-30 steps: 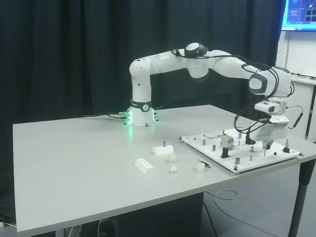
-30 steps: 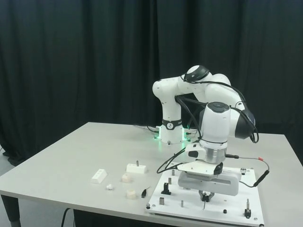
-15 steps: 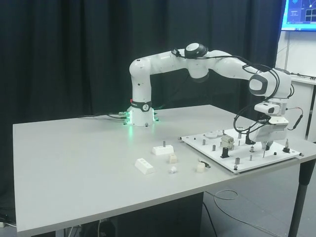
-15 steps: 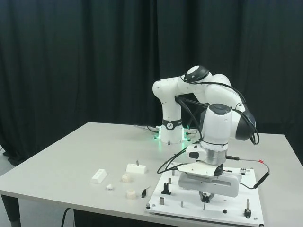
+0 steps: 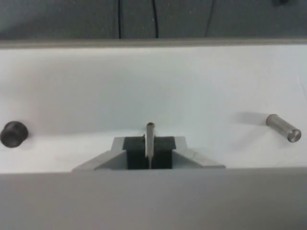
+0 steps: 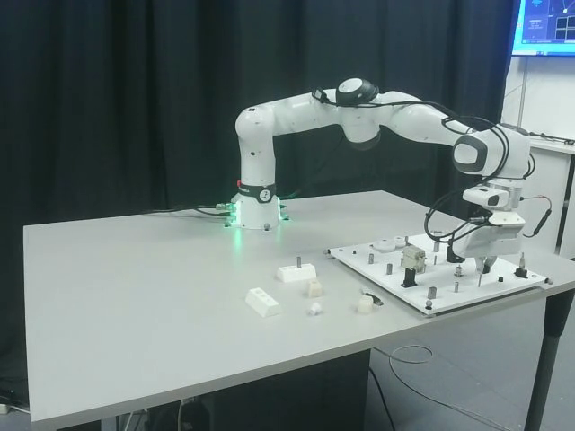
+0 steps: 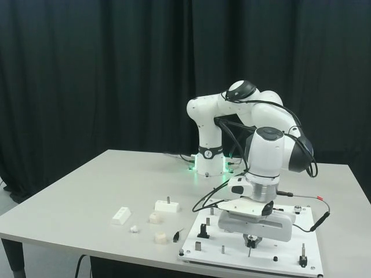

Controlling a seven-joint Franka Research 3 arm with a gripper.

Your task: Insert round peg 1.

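End effector clamped on thin peg, long axis upright, tip poised just above white board; hole beneath not discernible.

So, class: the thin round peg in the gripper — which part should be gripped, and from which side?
Grip the upper shank of the round peg from straight above, as the gripper does: the peg stands upright over the white board, leaving its lower tip free.
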